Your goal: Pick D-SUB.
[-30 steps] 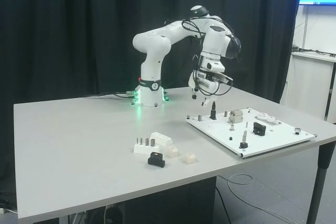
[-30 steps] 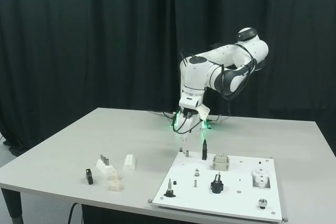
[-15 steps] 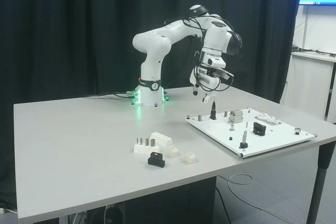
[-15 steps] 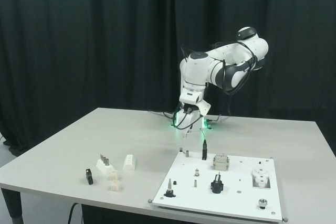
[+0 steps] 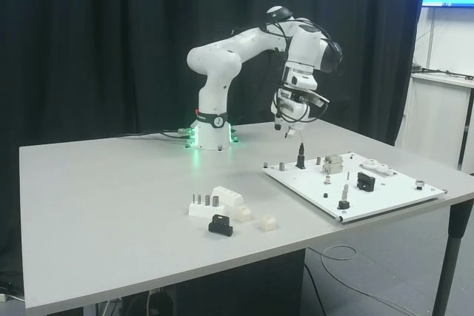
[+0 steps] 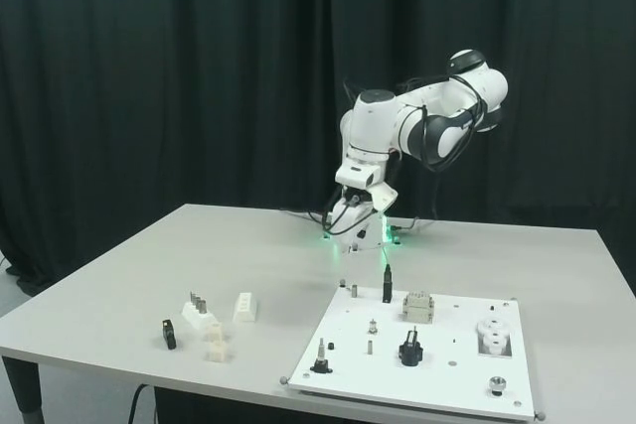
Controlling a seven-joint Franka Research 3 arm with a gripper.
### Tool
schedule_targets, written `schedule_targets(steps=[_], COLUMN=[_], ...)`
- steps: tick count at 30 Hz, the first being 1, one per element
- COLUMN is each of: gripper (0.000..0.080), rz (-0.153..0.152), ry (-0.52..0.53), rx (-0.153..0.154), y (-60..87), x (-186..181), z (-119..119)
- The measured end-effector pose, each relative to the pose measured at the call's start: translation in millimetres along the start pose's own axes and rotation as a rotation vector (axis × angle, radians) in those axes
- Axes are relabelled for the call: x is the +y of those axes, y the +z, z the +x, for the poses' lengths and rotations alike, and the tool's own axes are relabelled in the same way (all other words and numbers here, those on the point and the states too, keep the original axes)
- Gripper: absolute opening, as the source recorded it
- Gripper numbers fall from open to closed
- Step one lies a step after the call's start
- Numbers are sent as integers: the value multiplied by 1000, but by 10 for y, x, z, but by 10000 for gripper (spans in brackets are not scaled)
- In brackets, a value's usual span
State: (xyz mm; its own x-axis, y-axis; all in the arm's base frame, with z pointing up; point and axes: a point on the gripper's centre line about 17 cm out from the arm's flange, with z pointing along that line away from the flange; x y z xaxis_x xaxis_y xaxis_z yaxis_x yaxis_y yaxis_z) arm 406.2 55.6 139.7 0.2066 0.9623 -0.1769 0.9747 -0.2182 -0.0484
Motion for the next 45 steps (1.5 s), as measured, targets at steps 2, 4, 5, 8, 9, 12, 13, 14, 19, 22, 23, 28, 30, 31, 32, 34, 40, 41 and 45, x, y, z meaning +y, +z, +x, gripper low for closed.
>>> schedule_targets(steps=[2, 4, 5, 8, 9, 12, 13, 14, 19, 22, 23, 28, 30, 31, 32, 34, 40, 41, 45], gripper=[800, 800, 800, 800, 800, 800, 800, 800, 800, 800, 800, 800, 800, 800, 800, 800, 800, 800, 800], rz=[-5, -10, -13, -24, -29, -47, -52, -58, -91, -113, -121, -155, -164, -168, -173, -180, -196, -197, -196], ry=[34, 76, 98, 145, 158, 217, 246, 277, 400, 443, 454, 494, 504, 510, 515, 526, 528, 525, 518], rx=[2, 4, 5, 7, 6, 4, 3, 3, 0, -2, -3, -8, -10, -12, -13, -19, -43, -47, -63], y=[-27, -51, -65, -104, -114, -143, -151, -160, -202, -226, -234, -263, -266, -265, -264, -257, -216, -204, -146], x=[16, 34, 46, 94, 114, 190, 216, 243, 399, 502, 538, 731, 807, 844, 883, 959, 1186, 1221, 1351], z=[3, 6, 6, 2, -4, -35, -49, -64, -157, -223, -245, -365, -416, -443, -470, -538, -748, -785, -927])
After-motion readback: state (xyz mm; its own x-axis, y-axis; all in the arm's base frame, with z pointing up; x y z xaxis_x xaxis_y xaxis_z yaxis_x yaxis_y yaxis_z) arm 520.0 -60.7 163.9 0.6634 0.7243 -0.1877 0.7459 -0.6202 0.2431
